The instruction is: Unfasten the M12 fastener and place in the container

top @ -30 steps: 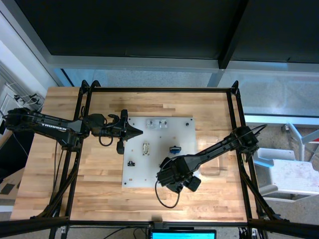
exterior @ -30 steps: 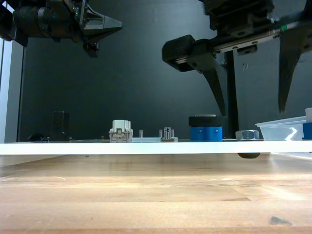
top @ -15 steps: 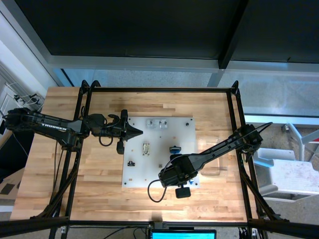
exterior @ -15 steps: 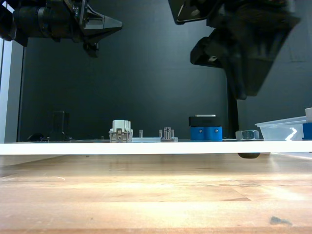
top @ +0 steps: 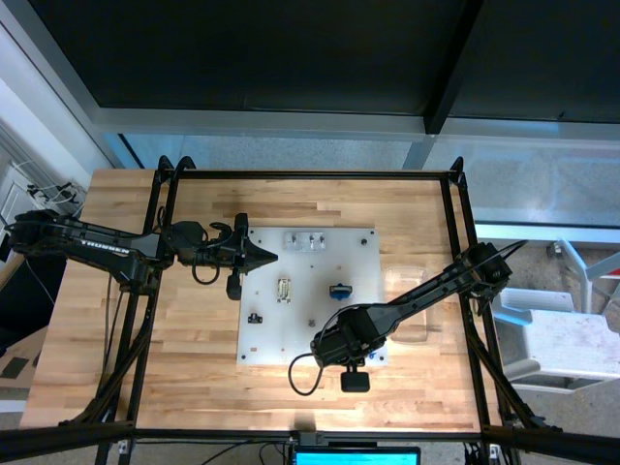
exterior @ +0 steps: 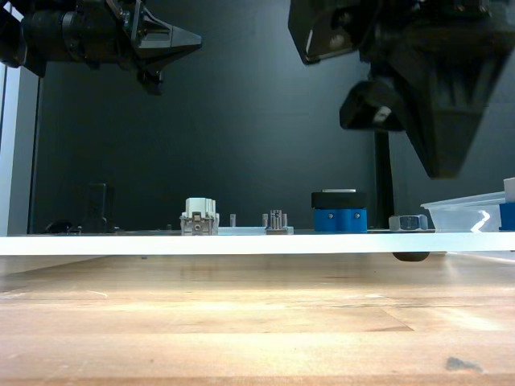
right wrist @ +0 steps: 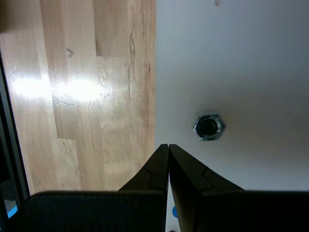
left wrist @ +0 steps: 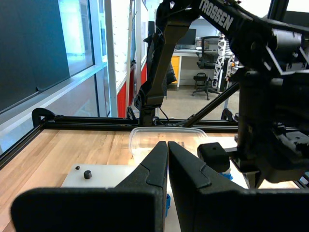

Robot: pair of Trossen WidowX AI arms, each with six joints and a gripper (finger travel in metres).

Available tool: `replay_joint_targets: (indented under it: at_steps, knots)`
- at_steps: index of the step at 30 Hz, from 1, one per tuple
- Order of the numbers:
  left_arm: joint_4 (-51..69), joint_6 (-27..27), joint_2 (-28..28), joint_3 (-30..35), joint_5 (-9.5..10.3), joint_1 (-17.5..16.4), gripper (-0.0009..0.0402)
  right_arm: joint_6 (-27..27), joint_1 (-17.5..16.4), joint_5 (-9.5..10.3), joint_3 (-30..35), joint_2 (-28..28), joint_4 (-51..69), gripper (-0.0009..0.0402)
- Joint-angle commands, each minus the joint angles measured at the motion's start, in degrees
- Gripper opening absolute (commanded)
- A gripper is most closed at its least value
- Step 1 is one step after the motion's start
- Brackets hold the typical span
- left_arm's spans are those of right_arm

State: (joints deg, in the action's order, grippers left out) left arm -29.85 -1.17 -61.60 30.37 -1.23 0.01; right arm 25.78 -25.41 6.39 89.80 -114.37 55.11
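Right gripper [right wrist: 168, 146] is hanging over the white board's [right wrist: 251, 58] near right edge, fingers pressed together, gripping nothing. Silver nut [right wrist: 208, 126] is sitting on the board just beside the fingertips, outside the clear tray [exterior: 465, 204]; can't tell if it's on its stud. Left gripper [left wrist: 167, 143] is hovering closed over the board's left edge.

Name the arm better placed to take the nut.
Right. The right gripper, shut, hovers over the board's near right edge, the nut just beyond its tips; the left gripper sits shut at the board's left edge.

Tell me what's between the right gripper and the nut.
Right wrist view: only bare white board between right gripper and nut. Left gripper hangs over the board's left edge.
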Motion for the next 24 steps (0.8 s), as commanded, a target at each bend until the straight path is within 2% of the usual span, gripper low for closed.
replay_joint_targets:
  at_steps: [1,12,14,16,17,19,20,21,24]
  knots:
    - [0.0,0.0,0.0,0.0,0.00,0.0,0.0000,0.6,0.0,-0.26,-1.7,0.0,-2.1,0.0000]
    - [0.0,0.0,0.0,0.0,0.00,0.0,0.0000,0.3,0.3,-0.85,-4.2,0.0,-4.5,0.0000]
    - [0.0,0.0,0.0,0.0,0.00,0.0,0.0000,0.3,0.4,-1.53,-4.2,-0.1,-4.4,0.0000]
    - [0.0,0.0,0.0,0.0,0.00,0.0,0.0000,0.3,0.4,-3.28,-4.2,0.0,-3.9,0.0000]
    - [0.0,0.0,0.0,0.0,0.00,0.0,0.0000,0.4,0.4,-5.77,-4.2,0.1,-3.2,0.0000]
    - [0.0,0.0,0.0,0.0,0.00,0.0,0.0000,3.4,0.4,-14.08,-4.2,0.7,-1.2,0.0000]
    - [0.0,0.0,0.0,0.0,0.00,0.0,0.0000,4.7,0.4,-17.03,-4.2,1.1,-0.3,0.0000]
    - [0.0,0.0,0.0,0.0,0.00,0.0,0.0000,5.4,0.4,-18.08,-4.2,1.5,0.3,0.0000]
    - [0.0,0.0,0.0,0.0,0.00,0.0,0.0000,5.4,0.4,-18.47,-4.2,2.4,1.4,0.0000]
